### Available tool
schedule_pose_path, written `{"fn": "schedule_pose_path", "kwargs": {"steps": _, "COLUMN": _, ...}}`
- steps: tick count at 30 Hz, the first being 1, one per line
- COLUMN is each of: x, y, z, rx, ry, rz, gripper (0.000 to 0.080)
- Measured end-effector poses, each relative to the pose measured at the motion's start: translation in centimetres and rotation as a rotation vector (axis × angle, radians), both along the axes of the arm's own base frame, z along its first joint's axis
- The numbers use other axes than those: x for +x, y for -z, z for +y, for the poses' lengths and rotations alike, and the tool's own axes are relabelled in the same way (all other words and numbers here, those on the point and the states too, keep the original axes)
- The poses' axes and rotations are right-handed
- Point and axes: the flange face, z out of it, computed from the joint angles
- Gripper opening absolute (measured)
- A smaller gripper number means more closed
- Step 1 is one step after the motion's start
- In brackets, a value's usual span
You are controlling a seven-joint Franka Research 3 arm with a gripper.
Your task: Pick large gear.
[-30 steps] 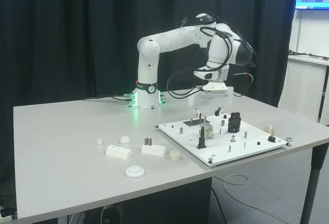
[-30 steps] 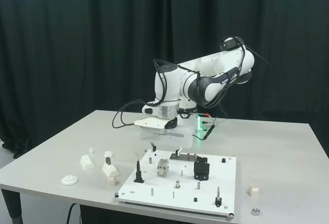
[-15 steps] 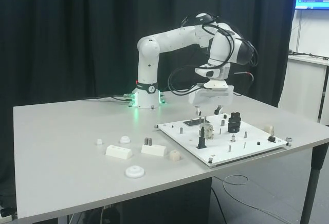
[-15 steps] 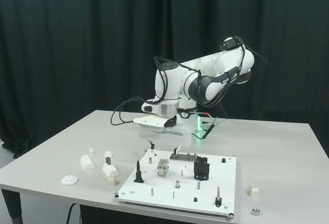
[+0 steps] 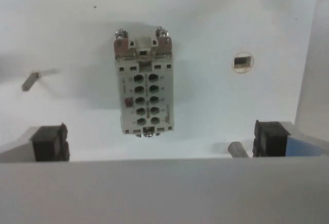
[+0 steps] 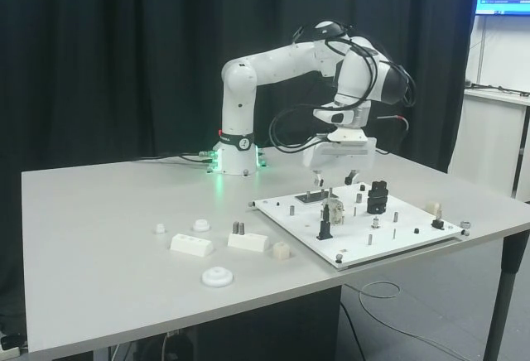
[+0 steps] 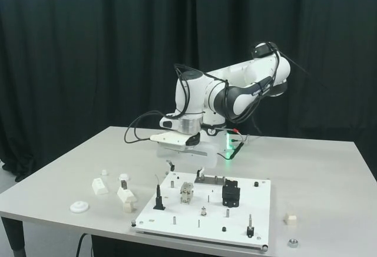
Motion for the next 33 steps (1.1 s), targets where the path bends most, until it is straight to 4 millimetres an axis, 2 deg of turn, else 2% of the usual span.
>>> {"fn": "schedule_pose_path", "kwargs": {"steps": 6, "x": 0.5, "y": -0.3, "z": -0.7, "rx": -0.008, "ry": -0.025, "rz": -0.002, "gripper": 0.0800}}
{"fn": "schedule_pose_path", "kwargs": {"steps": 14, "x": 1.7, "y": -1.2, "z": -3.2, "rx": -0.054, "ry": -0.060, "rz": -0.002, "gripper": 0.0800}}
{"fn": "schedule_pose_path", "kwargs": {"steps": 24, "x": 3.5, "y": -2.6, "z": -8.7, "rx": -0.113, "ry": -0.097, "rz": 0.008, "gripper": 0.0800}}
{"fn": "schedule_pose_path", "kwargs": {"steps": 33, "x": 5.3, "y": -3.2, "z": -14.8, "rx": -0.142, "ry": -0.122, "rz": 0.018, "gripper": 0.0800}}
